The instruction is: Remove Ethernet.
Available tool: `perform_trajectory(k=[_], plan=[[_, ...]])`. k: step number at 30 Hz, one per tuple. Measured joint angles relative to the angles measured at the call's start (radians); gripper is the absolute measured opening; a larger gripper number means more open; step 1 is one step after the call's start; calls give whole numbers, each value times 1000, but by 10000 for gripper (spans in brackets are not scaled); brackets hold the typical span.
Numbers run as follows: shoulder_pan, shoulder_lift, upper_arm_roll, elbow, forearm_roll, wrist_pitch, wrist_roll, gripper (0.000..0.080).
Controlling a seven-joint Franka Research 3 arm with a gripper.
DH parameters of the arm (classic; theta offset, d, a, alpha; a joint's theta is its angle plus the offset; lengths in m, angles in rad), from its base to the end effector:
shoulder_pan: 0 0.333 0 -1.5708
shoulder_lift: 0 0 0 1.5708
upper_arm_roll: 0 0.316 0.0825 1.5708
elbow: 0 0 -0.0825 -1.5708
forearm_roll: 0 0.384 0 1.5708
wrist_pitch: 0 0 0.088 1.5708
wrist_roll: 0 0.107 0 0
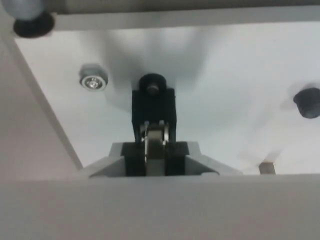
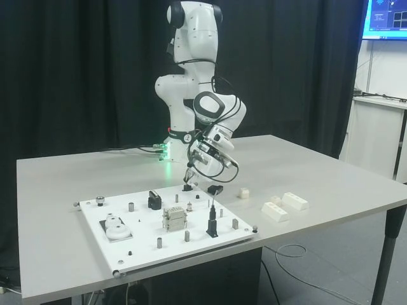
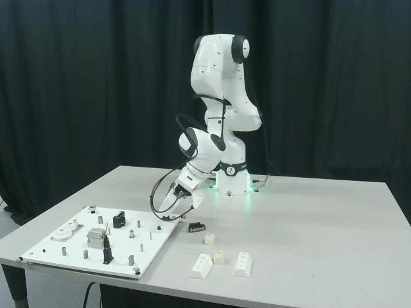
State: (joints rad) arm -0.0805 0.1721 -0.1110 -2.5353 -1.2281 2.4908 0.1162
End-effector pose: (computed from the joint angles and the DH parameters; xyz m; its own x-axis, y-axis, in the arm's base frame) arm 0.4244 -0.0793 0.1921 0.7145 0.5733 -0.4009 0.6986 -0.5539 0.4529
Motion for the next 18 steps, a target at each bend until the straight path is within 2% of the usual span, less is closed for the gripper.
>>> perform_trajectory(k=[11, 18], plan=[[24, -43, 20, -3, 5, -99, 23, 80], [37, -60, 31, -5, 20, -134, 23, 80]])
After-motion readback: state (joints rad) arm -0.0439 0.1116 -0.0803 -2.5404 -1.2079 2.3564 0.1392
